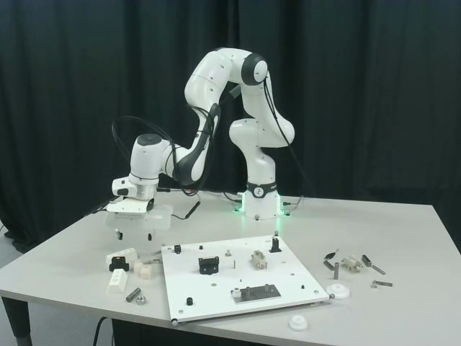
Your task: Remove round peg 1.
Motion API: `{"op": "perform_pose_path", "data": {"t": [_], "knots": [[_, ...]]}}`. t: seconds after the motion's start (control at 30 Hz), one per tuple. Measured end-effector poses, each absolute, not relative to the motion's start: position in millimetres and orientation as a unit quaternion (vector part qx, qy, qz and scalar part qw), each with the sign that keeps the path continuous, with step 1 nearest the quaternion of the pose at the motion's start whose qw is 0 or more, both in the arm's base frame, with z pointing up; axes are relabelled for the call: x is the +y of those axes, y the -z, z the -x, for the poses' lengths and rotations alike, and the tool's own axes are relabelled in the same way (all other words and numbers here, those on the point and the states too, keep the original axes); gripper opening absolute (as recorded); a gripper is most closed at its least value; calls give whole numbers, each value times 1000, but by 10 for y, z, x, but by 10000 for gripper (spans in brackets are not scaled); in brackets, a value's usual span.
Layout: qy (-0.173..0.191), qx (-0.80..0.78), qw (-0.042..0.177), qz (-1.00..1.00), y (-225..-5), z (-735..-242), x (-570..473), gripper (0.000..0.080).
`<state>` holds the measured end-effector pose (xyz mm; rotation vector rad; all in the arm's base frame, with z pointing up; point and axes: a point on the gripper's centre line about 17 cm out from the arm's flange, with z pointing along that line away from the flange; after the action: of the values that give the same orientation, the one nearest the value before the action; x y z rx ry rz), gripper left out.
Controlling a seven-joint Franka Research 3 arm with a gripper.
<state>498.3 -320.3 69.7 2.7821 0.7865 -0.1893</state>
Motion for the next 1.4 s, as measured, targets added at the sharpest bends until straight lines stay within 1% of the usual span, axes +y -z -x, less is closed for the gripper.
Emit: {"op": "perform_pose_path", "data": {"t": [0.43,1.0,1.4], "knots": [[59,268,127,-953,-761,-5052,-3245,800],[54,265,122,-955,-755,-5064,-3219,800],[49,263,122,-956,-781,-5123,-3200,800]]}}
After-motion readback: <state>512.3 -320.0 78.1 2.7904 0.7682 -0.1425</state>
